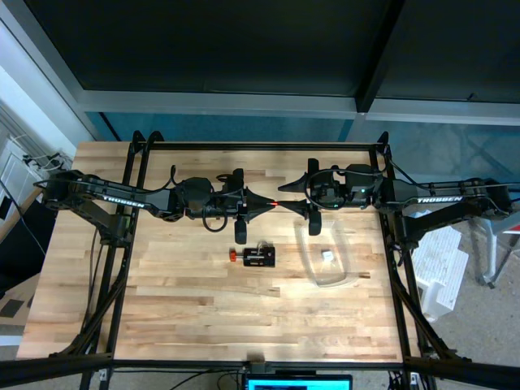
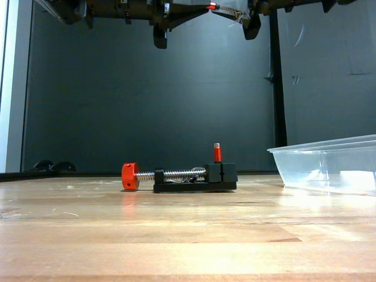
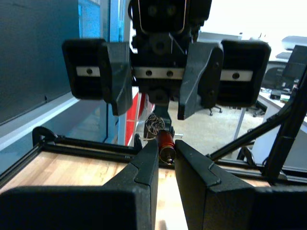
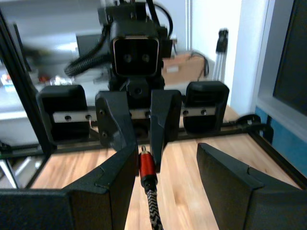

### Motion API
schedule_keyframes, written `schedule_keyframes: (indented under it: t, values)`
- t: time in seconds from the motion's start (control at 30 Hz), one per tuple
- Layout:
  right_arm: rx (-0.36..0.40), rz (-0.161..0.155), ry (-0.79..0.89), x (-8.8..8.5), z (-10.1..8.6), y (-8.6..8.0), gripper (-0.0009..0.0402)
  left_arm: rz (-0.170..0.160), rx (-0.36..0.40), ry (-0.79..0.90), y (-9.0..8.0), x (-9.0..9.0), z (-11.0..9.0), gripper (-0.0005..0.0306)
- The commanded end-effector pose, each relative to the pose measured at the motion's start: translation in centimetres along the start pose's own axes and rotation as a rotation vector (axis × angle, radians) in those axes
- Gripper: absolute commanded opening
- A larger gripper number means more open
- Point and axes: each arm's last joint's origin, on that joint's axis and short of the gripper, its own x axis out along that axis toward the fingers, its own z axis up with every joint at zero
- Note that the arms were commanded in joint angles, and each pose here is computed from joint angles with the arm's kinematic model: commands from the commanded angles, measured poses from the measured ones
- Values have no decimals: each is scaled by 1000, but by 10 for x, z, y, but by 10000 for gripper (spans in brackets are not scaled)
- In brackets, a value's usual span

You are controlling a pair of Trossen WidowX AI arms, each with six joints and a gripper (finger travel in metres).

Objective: Pick the rca connector and install on the hub

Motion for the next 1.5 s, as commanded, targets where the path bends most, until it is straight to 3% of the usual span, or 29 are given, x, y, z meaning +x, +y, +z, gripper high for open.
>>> schedule_keyframes:
  t: [0.03, 0.2, 0.57, 1.33, 1.5]
  values:
    - [1, 14, -35, -2, -1, 0, 173, -2, -3, -33, 0, 0, 3, 19]
    - [12, 56, -72, -3, -1, 2, 173, -4, -6, -76, 0, 0, 7, 19]
    - [17, 61, -109, -3, -2, 2, 169, 8, -10, -116, 0, -1, 11, 19]
    - [12, 64, -115, -2, -2, 2, 59, 8, -11, -128, 0, -1, 12, 19]
    - [14, 84, -129, -2, 0, 3, 36, 7, -11, -127, 0, -1, 12, 19]
